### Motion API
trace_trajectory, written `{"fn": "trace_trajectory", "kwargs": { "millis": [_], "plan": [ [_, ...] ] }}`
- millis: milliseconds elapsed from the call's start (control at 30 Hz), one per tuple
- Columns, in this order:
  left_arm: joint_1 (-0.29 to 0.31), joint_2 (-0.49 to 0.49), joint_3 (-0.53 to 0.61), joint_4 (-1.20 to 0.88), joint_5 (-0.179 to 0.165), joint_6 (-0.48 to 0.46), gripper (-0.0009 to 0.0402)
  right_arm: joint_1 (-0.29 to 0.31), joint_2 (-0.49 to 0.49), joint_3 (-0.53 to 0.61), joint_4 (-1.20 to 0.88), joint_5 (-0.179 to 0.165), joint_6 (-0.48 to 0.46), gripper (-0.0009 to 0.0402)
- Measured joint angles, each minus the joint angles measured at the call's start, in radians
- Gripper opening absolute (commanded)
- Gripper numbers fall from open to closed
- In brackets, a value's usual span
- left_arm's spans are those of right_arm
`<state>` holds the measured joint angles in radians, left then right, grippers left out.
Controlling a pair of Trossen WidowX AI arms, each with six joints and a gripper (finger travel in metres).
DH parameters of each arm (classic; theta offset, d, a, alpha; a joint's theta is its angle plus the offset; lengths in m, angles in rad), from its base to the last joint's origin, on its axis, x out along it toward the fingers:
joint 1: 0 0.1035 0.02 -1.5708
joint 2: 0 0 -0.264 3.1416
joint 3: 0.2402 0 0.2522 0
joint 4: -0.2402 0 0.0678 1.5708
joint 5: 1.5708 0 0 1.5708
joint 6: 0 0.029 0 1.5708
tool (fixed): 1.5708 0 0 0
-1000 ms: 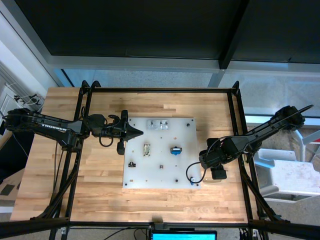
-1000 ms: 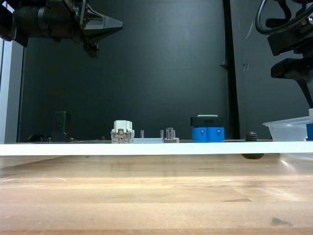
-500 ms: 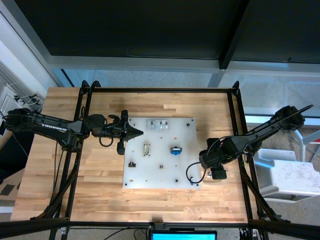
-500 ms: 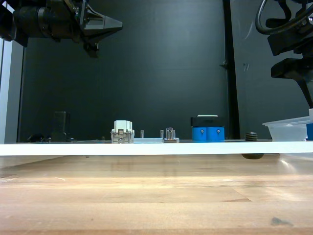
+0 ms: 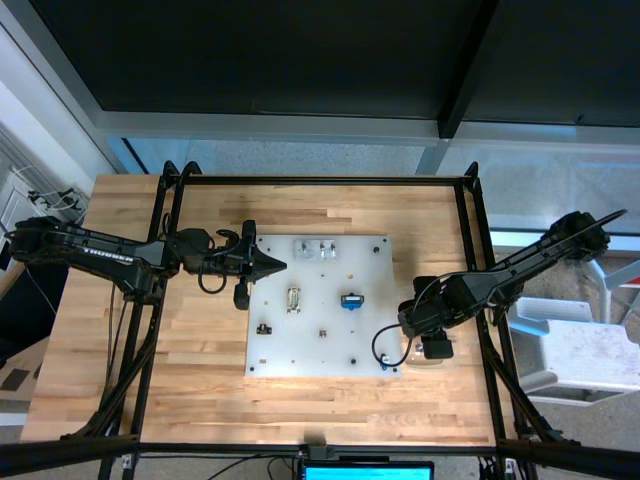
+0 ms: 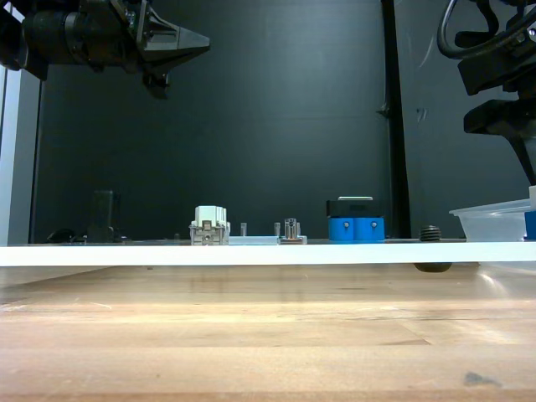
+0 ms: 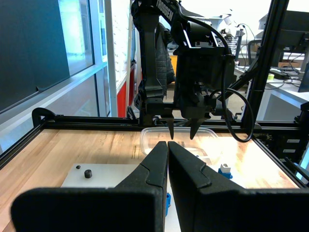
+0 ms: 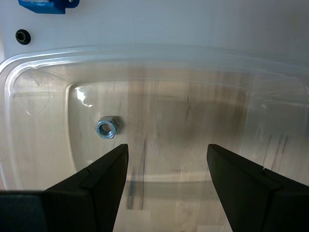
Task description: Unfasten the M12 fastener and place in the container
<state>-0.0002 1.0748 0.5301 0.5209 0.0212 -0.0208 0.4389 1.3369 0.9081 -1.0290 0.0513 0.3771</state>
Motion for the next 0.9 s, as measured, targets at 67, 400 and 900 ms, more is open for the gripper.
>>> {"fn": "trace_trajectory", "kwargs": {
  "millis": [67,400,900],
  "plan": [
    [0.0,0.0,0.0,0.0,0.0,0.0,0.0,0.0,0.0,0.0,0.002,0.0,0.0,0.0228],
    [0.0,0.0,0.0,0.0,0.0,0.0,0.0,0.0,0.0,0.0,0.003,0.0,0.006,0.0228],
    [0.0,0.0,0.0,0.0,0.0,0.0,0.0,0.0,0.0,0.0,0.009,0.0,0.01,0.0228]
  ]
}}
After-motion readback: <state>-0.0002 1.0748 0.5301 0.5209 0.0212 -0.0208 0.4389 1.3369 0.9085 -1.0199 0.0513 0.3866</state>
